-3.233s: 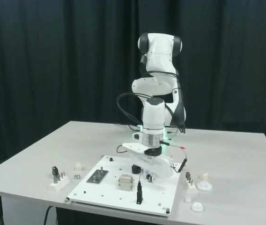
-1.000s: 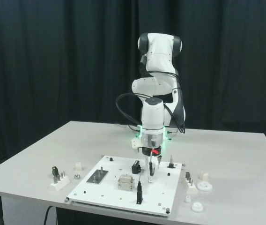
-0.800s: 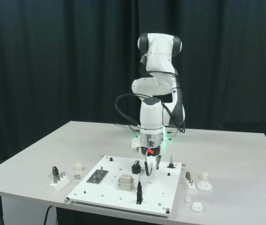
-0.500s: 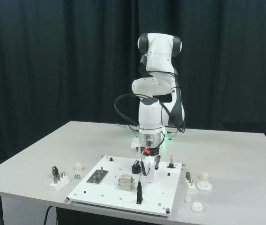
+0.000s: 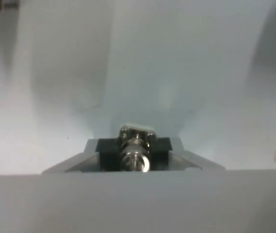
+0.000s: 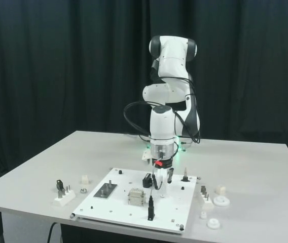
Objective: Insert BNC.
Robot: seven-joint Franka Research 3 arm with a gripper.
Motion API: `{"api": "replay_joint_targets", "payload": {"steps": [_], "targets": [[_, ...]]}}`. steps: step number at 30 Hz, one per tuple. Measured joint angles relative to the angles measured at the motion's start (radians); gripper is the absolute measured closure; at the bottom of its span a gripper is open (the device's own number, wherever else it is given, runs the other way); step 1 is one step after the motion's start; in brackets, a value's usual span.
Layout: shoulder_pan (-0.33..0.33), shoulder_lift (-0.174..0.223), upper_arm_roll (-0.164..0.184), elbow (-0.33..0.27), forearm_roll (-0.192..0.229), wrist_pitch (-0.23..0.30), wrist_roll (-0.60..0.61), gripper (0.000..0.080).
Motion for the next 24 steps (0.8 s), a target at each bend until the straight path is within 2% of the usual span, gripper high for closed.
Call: {"api": "replay_joint_targets", "payload": {"steps": [24], "targets": [[0.008, 0.001, -0.013, 0.0, 0.058, -0.003, 0.046, 0.068]]}}
